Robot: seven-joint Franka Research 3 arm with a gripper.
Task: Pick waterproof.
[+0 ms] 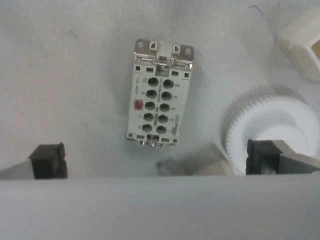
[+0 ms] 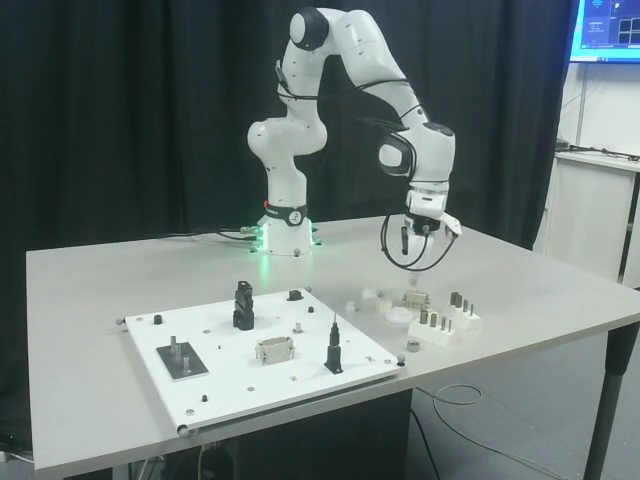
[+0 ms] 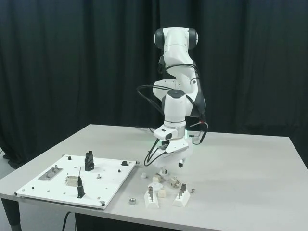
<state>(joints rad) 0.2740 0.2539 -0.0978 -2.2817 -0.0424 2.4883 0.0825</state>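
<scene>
The waterproof connector (image 1: 157,95) is a white rectangular insert with two rows of black holes and metal tabs at each end. It lies flat on the grey table (image 2: 120,280), seen in the first room view as connector (image 2: 415,297) and in the second as connector (image 3: 173,182). My gripper (image 1: 155,160) hangs open well above it, with nothing between its black fingertips (image 1: 48,161). The room views show the gripper (image 2: 421,237) and gripper (image 3: 172,166) clear of the table.
A white toothed gear (image 1: 272,125) lies right beside the connector, and a white block (image 1: 302,42) lies just past it. Two white peg holders (image 2: 445,320) and a small nut (image 2: 411,346) sit near the table's front edge. A white assembly board (image 2: 260,345) carries black parts.
</scene>
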